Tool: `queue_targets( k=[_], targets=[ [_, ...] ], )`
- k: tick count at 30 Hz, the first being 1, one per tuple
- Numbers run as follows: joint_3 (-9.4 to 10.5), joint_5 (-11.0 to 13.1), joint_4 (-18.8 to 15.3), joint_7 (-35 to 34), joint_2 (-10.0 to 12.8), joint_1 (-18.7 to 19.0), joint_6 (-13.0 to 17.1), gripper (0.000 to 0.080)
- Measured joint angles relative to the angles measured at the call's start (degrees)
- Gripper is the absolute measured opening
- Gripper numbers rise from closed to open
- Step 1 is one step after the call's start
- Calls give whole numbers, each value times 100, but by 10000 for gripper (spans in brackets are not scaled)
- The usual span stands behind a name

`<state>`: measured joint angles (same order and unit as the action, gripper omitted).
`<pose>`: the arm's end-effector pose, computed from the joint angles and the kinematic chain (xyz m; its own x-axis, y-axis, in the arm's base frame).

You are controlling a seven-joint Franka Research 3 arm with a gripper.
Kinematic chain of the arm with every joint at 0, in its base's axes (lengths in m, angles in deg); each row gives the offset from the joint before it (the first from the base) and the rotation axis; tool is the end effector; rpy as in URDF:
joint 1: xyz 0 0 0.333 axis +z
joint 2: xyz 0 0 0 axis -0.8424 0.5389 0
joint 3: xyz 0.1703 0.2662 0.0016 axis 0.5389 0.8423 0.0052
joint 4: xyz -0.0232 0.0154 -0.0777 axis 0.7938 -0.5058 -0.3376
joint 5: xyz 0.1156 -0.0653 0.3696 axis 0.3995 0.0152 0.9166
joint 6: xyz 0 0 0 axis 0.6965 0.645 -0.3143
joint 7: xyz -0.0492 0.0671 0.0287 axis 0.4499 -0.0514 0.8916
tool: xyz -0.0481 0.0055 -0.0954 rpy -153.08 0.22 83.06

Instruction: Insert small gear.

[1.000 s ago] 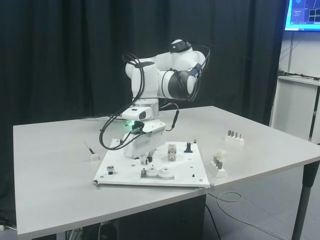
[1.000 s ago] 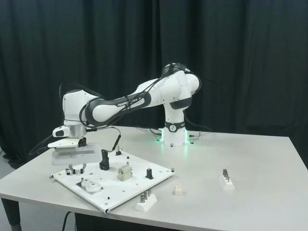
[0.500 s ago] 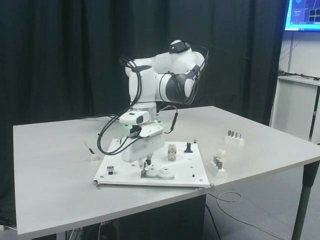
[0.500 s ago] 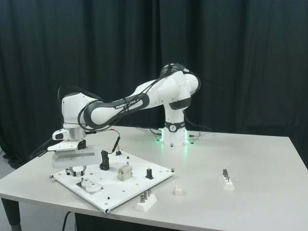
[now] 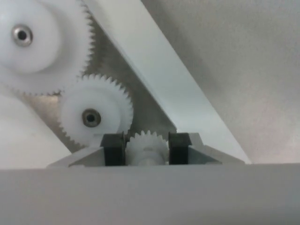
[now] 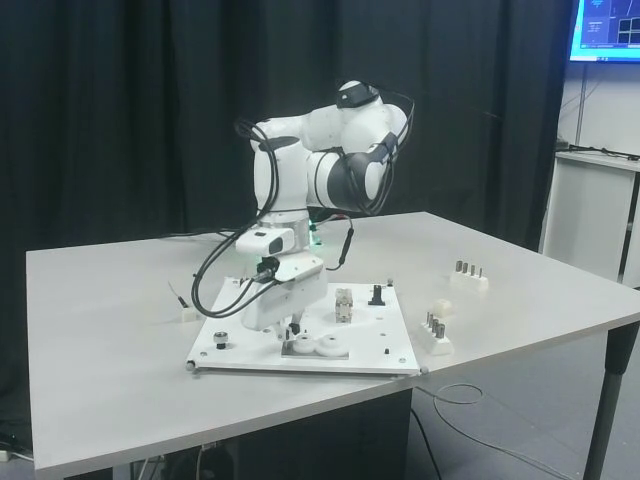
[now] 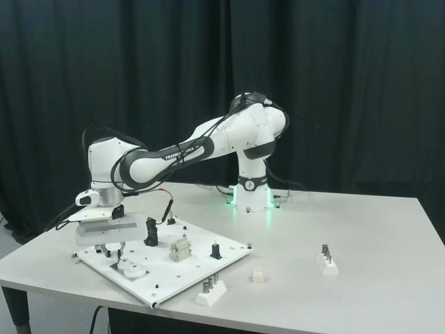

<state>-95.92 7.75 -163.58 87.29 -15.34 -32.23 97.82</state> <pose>0.6352 -0.2935 0.2335 0.9461 -0.3182 0.0600 -0.3147 -0.9472 -0.0613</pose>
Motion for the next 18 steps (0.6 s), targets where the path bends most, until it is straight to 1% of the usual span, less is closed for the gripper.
queue_targets(
  k=[7,18],
  targets=[
    [13,-41,-3,0,0,0,-24,196],
    [15,-133,-16,0,0,0,-144,196]
  ],
)
